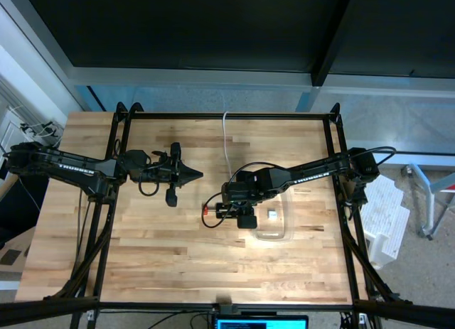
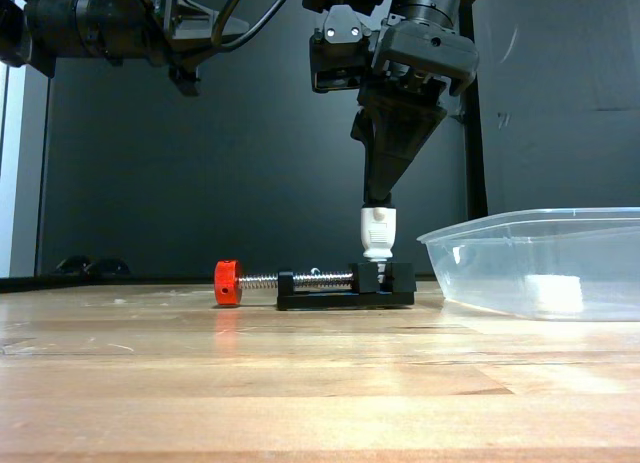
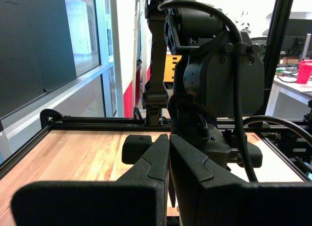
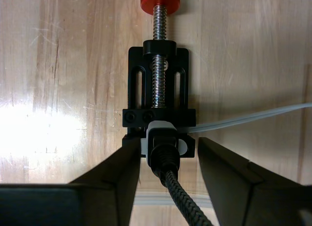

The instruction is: Remove the power plug from the receptacle and place in the container

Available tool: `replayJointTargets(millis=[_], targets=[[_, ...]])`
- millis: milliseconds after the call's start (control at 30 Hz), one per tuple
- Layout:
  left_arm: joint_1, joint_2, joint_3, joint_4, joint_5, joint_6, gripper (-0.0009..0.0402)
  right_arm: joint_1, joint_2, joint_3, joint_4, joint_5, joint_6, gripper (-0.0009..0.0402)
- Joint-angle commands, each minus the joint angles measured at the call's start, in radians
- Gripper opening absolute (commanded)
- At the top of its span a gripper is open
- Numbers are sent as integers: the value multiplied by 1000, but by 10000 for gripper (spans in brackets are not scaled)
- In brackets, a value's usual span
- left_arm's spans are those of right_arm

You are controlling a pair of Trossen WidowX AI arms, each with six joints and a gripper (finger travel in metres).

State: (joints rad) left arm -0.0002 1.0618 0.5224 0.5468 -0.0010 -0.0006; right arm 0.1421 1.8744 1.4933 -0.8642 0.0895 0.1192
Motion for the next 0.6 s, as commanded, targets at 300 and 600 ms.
replayJointTargets(millis=[300,600], targets=[[0,0,0,0,0,0,0,-1,-1,0,-2,1,4,33],[0,0,0,0,0,0,0,-2,-1,0,-5,1,4,4]])
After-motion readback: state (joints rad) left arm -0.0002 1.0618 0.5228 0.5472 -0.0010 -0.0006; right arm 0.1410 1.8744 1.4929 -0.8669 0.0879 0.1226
